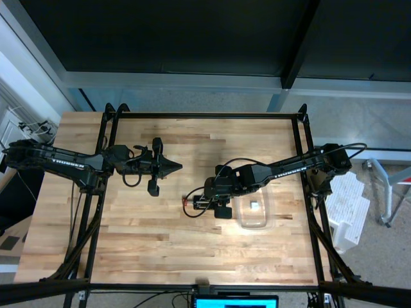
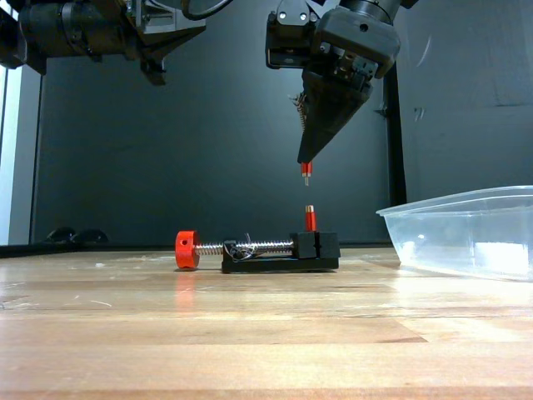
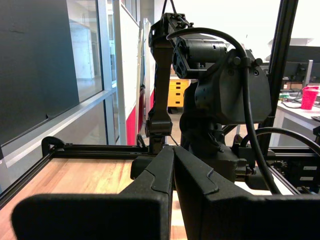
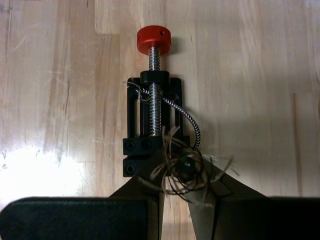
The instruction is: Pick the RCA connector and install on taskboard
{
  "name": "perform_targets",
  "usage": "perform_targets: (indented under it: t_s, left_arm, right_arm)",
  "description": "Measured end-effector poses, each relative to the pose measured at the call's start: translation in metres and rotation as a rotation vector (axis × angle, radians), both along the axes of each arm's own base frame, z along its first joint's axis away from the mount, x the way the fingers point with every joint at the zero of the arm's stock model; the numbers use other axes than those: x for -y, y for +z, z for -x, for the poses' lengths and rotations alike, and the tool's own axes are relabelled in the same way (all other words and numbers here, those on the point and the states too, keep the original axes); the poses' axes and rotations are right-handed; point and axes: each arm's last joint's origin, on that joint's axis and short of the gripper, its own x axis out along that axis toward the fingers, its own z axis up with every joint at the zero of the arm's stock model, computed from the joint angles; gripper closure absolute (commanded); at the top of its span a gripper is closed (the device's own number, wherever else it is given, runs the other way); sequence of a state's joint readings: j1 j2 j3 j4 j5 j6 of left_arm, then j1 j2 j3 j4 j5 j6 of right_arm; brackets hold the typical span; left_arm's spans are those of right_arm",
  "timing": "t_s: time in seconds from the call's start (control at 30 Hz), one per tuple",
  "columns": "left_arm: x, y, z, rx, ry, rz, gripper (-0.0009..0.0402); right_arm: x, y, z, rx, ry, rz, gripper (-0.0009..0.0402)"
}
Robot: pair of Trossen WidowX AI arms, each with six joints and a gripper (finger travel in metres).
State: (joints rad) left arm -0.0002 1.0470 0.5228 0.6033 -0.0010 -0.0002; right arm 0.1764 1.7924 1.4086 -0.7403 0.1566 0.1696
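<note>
Featherweight stuff, this RCA connector (image 2: 306, 172): a tiny rigid plug, hard and probably slick, so I judge it could twist or pop out of a pinch if the squeeze lands off-centre. The best hold looks to be across its body, leaving the pin end free to go in. And that's how it sits. The right gripper (image 2: 306, 158) points straight down with its fingers closed on the plug's upper end, and only a red stub and a pale pin poke out below the tips. The connector hangs in the air over the taskboard (image 2: 281, 252), clearly apart from it. In the low view it's almost in line with the red upright post (image 2: 310, 218) on the block, just a shade to the left. The red knob (image 2: 186, 249) sticks out at the block's other end. The block lies on the bench (image 2: 250, 333), with the clear tray (image 2: 466, 229) near it. The left gripper (image 1: 174, 167) hovers well apart over the bench, fingers pressed together, holding nothing.
</note>
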Motion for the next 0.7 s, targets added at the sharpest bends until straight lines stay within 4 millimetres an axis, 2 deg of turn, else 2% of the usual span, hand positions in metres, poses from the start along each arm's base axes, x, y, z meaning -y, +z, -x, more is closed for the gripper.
perform_targets:
  t_s: [0.27,0.7]
  left_arm:
    - [0.0,0.0,0.0,0.0,0.0,0.0,0.0393]
    - [0.0,0.0,0.0,0.0,0.0,0.0,0.0393]
  right_arm:
    - [0.0,-0.008,0.002,-0.002,-0.008,-0.003,0.0391]
    - [0.0,-0.011,0.001,0.01,-0.017,-0.012,0.0391]
